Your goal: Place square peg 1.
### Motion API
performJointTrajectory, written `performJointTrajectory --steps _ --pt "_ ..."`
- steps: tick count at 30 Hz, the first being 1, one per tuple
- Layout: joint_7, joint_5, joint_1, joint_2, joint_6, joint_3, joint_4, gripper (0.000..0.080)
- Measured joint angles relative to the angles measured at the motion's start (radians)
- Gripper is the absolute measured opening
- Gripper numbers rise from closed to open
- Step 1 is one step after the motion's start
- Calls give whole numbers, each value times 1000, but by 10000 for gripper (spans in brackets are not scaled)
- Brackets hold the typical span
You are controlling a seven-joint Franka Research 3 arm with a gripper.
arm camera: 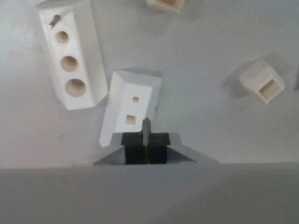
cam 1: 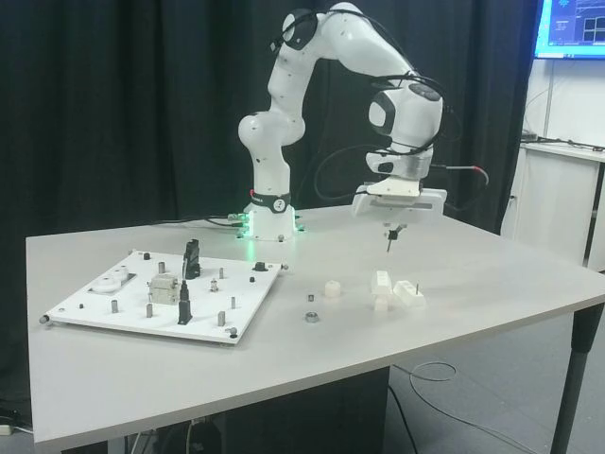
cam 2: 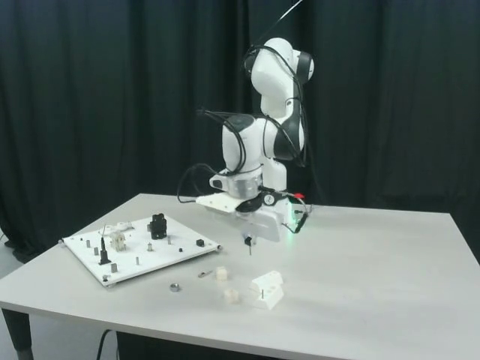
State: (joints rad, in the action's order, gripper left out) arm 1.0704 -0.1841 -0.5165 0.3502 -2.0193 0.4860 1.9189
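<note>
Holding: the hand [arm camera: 145,140] is closed on a thin grey square peg [arm camera: 146,131], its end sticking out below the fingertips.
Fingers: pinched close together, only the peg between them.
Contact: peg touches nothing else; it hangs in the air above the bench [cam 1: 473,274].
Arm: white arm [cam 1: 284,104] bent over from its base, wrist pointing straight down, hand well above the bench top.
Below: white block with square holes [arm camera: 128,109] lies under the peg, just beside a white block with round holes [arm camera: 70,56].
Elsewhere: white board of fixtures [cam 1: 161,293] well apart, at the bench's other end.
</note>
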Motion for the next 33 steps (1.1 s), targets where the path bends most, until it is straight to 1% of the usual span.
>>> performJointTrajectory --steps 9,16,24,33 --pt "9 35 3 0 -106 -1 67 21" --pt "9 61 29 -2 -193 -1 124 21" --pt "-34 61 67 -6 -307 -2 195 21" --pt "-96 46 91 -6 -451 -13 273 21"
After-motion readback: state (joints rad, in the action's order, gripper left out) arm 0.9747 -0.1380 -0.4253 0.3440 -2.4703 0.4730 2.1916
